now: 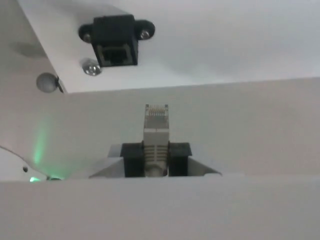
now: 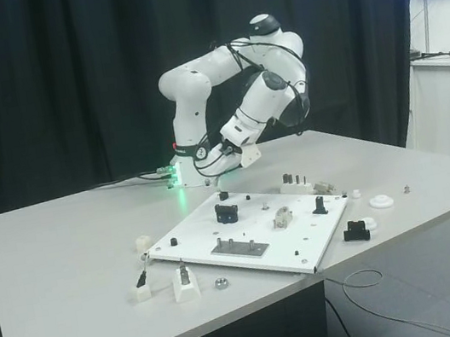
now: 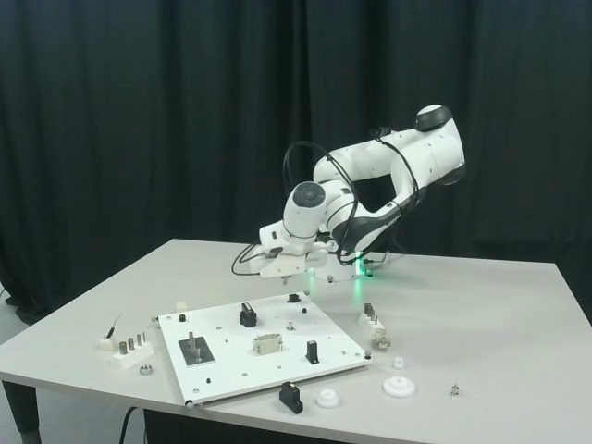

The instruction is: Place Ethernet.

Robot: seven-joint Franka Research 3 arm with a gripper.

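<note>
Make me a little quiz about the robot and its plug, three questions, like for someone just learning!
1. True or false: the Ethernet plug is already inside the black socket.
2. What holds the plug? A) the gripper B) the white board C) the grey table
3. Fill in: in the wrist view the socket is fastened to the white board with two ____.

Key
1. False: the plug hangs in the air, short of the socket.
2. A
3. screws, one on each side of it.
</note>
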